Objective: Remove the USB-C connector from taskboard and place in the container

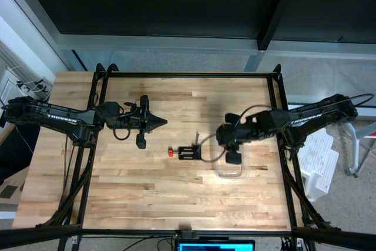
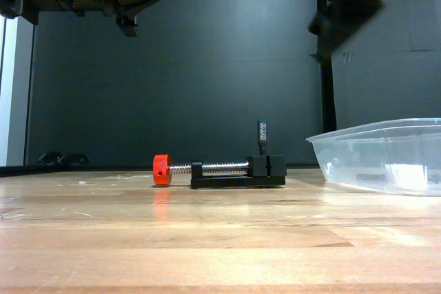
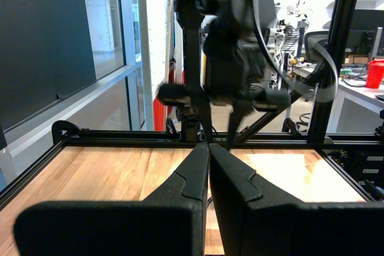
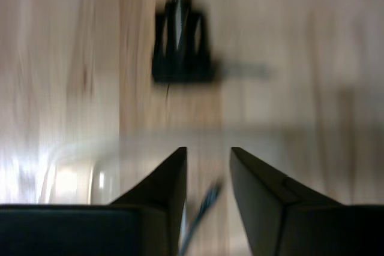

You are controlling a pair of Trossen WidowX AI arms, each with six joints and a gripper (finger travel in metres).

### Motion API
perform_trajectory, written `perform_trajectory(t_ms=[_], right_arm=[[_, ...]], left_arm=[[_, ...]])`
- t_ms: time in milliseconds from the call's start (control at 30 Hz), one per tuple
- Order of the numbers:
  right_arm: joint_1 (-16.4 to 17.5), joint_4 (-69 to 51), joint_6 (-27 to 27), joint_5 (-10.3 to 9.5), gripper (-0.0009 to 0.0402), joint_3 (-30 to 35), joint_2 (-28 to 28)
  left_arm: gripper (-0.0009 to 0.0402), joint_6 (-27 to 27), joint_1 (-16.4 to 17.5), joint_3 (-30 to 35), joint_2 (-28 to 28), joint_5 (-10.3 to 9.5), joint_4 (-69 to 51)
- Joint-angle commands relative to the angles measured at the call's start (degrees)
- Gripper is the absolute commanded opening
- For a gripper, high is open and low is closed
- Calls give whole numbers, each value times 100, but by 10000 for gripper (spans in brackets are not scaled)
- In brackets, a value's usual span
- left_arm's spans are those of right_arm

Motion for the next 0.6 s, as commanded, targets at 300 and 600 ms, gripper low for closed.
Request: perform_trajectory(t_ms=[300,600], right_arm=[[-636,1904,-675,-680,-1,-356,-435],[-951,4360,-922,-1294,0,-1266,-822]], left_arm=[[0,2,2,2,0,2,0],[0,2,0,2,0,2,0]])
